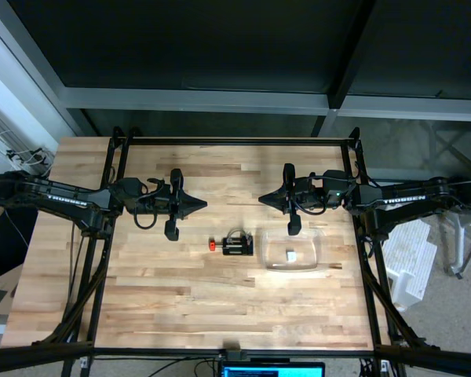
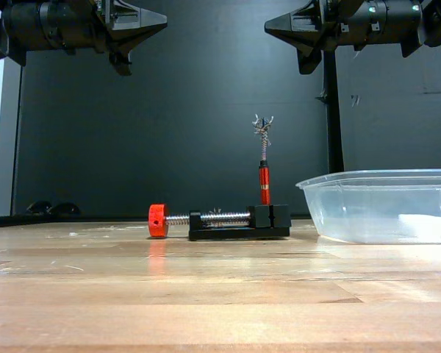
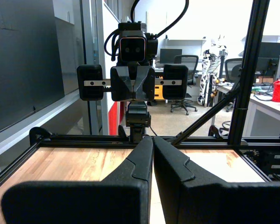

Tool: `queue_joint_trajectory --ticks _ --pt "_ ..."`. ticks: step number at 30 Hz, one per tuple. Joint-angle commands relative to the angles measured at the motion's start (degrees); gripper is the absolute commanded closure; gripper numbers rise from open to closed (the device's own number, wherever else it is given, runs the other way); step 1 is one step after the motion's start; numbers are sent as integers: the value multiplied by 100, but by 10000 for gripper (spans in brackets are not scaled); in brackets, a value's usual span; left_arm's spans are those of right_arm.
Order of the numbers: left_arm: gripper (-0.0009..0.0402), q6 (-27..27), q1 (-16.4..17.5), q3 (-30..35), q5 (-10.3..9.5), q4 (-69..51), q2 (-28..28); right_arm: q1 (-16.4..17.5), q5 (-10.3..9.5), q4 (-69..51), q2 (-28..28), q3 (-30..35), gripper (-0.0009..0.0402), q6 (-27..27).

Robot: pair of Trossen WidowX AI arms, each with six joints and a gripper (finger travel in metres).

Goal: Remove the RCA connector from the receptacle and place in the container

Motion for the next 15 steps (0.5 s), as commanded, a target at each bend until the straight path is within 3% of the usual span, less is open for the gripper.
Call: queue_joint_trajectory --ticks 1,10,15 --pt "393 0 0 0 2 0 0 2 -2 4 2 0 393 2" --pt "393 0 -2 0 2 0 0 4 -15 4 2 -2 393 24" --pt "393 0 -2 0 2 0 0 24 -184 -584 2 219 393 149"
